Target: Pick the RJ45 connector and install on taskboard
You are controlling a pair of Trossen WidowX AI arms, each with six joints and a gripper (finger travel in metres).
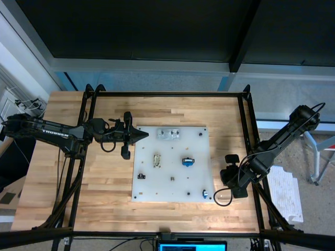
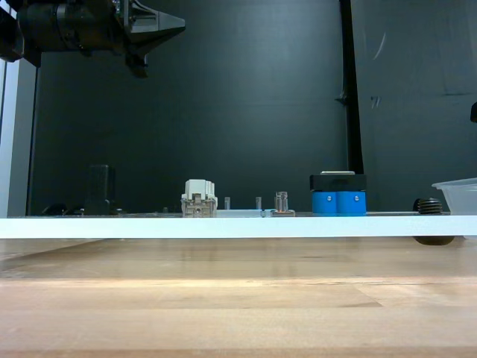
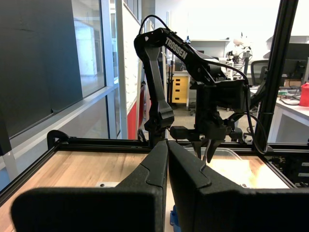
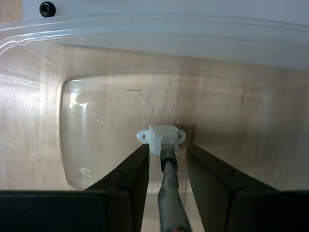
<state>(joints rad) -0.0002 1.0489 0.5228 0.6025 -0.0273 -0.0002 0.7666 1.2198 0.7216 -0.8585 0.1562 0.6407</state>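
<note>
RJ45 connector (image 4: 161,136): small pale plug with two little flanged ears, on the end of a dark cable (image 4: 168,166). It lies on the floor of a clear plastic tray (image 4: 34,35), a shallow rectangle with rounded corners. The tray sits on the wooden table (image 1: 99,201) just beside the right edge of the taskboard (image 1: 172,191), so the plug is off the board.

Right gripper (image 4: 166,151): low in the tray, directly behind the plug. Its black fingers (image 4: 129,170) are apart, one on each side of the cable. A gap shows on both sides, so nothing is pinched. Fingertips reach close to the plug's rear face.

Taskboard: large white square flat panel with dark screw holes, lying flat mid-table. A corner hole shows beyond the tray rim in the right wrist view. On the board:
- a silver block (image 1: 169,134) near the far edge
- a cream socket (image 1: 156,160) left of centre
- a blue fitting (image 1: 187,161) with a black top, right of centre
- a smaller blue piece by the near right corner

Left gripper (image 1: 144,135): high over the board's far left corner, well clear of the surface in the low view. It points toward the right arm, fingers pressed together on nothing.
</note>
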